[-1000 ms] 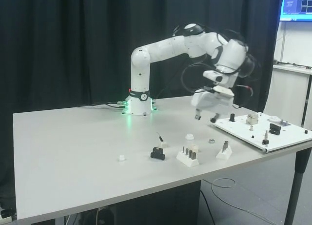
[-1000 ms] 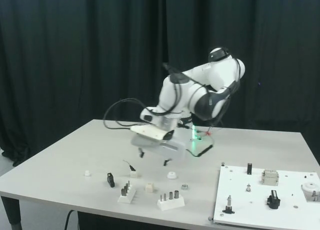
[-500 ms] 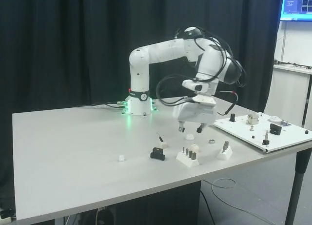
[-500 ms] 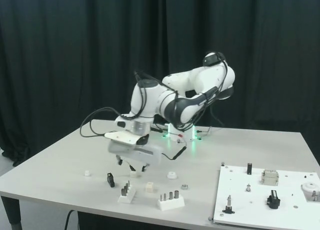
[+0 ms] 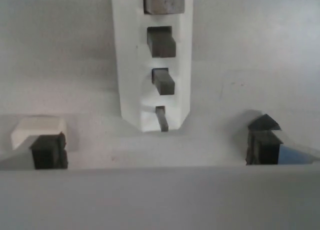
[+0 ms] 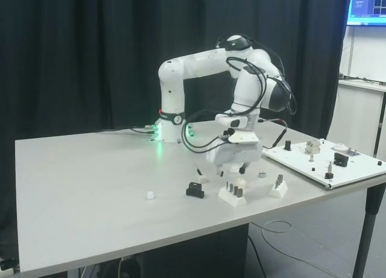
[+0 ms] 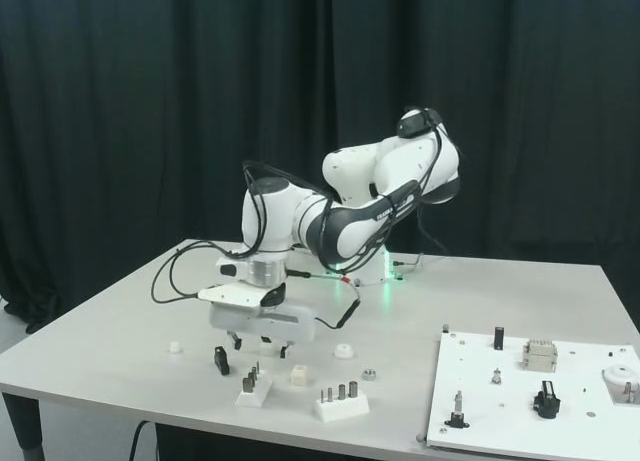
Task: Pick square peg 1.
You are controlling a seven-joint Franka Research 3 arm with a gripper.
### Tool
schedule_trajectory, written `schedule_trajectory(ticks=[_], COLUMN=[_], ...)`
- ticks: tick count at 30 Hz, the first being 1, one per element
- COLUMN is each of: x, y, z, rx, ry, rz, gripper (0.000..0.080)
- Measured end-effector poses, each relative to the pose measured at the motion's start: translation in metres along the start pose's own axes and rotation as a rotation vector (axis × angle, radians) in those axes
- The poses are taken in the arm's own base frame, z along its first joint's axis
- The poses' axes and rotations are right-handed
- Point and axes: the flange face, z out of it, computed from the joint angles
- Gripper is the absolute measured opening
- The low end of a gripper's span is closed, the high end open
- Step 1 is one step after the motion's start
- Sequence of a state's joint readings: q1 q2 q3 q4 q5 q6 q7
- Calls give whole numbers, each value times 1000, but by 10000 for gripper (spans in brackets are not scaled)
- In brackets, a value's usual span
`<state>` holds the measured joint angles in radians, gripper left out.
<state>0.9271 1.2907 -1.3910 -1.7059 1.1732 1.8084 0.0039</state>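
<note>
We see the tool (image 6: 232,169) hovering with its fingers spread wide just above the white holder (image 5: 151,65) of four square pegs, where square peg 1 (image 5: 161,118) stands untouched near the front edge of the grey worktop (image 6: 84,181).

White arm (image 6: 199,58) arched forward from its base, wrist turned straight down, gripper (image 6: 231,168) low over the table, fingers (image 5: 49,151) spread wide apart, nothing between them
</note>
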Motion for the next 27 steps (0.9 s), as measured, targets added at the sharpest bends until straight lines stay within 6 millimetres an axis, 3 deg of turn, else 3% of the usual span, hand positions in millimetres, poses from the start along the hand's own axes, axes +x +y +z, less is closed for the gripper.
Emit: schedule_trajectory(ticks=[27], x=[14], y=[19], z=[35], rx=[59], ry=[-46], rz=[-27], gripper=[800])
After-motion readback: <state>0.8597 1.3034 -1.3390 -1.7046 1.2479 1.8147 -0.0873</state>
